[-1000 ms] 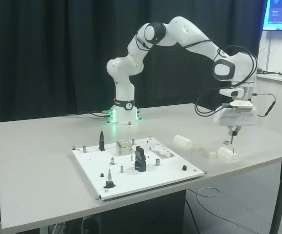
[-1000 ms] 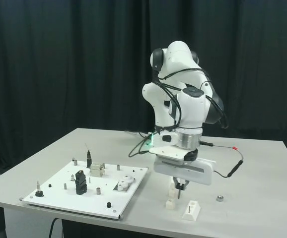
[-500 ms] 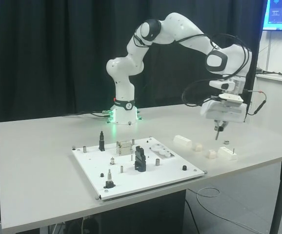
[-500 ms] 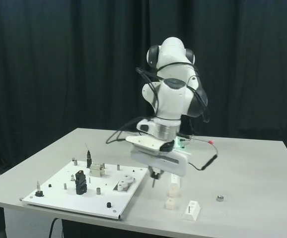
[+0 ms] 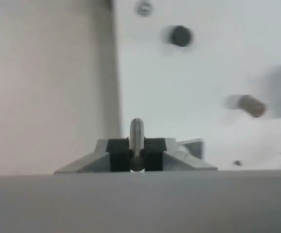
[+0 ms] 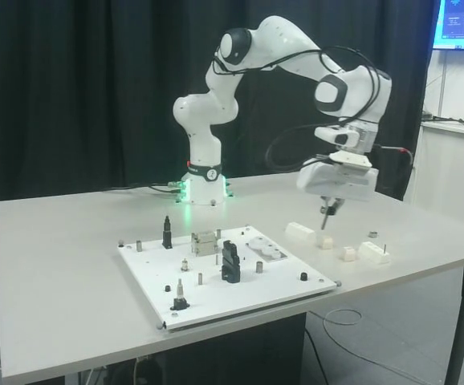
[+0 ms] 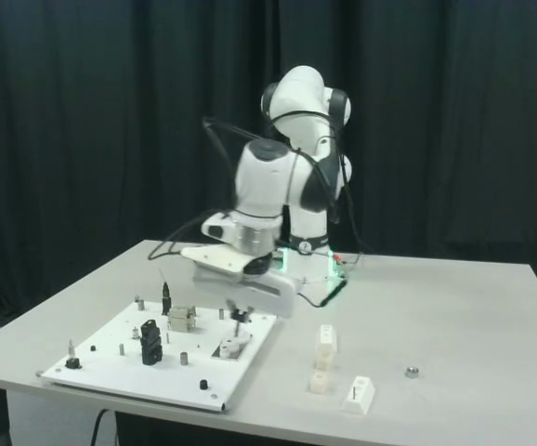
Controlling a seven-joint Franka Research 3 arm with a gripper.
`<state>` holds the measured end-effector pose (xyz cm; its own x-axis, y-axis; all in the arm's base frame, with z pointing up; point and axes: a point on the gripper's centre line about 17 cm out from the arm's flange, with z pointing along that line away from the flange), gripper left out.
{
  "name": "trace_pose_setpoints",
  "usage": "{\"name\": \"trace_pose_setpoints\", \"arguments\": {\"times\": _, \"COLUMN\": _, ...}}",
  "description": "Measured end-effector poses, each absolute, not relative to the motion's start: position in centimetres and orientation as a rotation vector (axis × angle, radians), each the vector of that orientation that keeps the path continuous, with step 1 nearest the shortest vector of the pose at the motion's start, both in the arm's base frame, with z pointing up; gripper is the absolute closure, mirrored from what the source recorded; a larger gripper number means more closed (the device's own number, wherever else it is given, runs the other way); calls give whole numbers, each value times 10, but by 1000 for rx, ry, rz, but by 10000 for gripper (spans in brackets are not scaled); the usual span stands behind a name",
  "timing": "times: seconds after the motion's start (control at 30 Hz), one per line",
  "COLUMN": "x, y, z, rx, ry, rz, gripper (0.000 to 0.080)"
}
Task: Insert round peg 2.
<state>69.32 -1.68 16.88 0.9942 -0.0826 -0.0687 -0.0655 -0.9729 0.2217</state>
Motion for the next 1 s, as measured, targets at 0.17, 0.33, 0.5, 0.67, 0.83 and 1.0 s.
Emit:
{"name": "trace_pose_setpoints", "arguments": {"times": 0.17, "x": 688, "y": -49, "z": 172, "rx": 2919, "ry": -87, "rz": -147, "gripper": 745}}
{"name": "trace_pose_setpoints", "arguments": {"times": 0.33, "x": 680, "y": -79, "z": 175, "rx": 2924, "ry": -66, "rz": -183, "gripper": 745}}
{"name": "trace_pose_setpoints", "arguments": {"times": 0.5, "x": 674, "y": -106, "z": 176, "rx": 2930, "ry": -53, "rz": -207, "gripper": 745}}
{"name": "trace_pose_setpoints", "arguments": {"times": 0.67, "x": 666, "y": -133, "z": 173, "rx": 2935, "ry": -40, "rz": -232, "gripper": 745}}
{"name": "trace_pose_setpoints", "arguments": {"times": 0.83, "x": 655, "y": -160, "z": 168, "rx": 2942, "ry": -27, "rz": -264, "gripper": 745}}
{"name": "trace_pose_setpoints", "arguments": {"times": 1.0, "x": 644, "y": -188, "z": 163, "rx": 2949, "ry": -13, "rz": -292, "gripper": 745}}
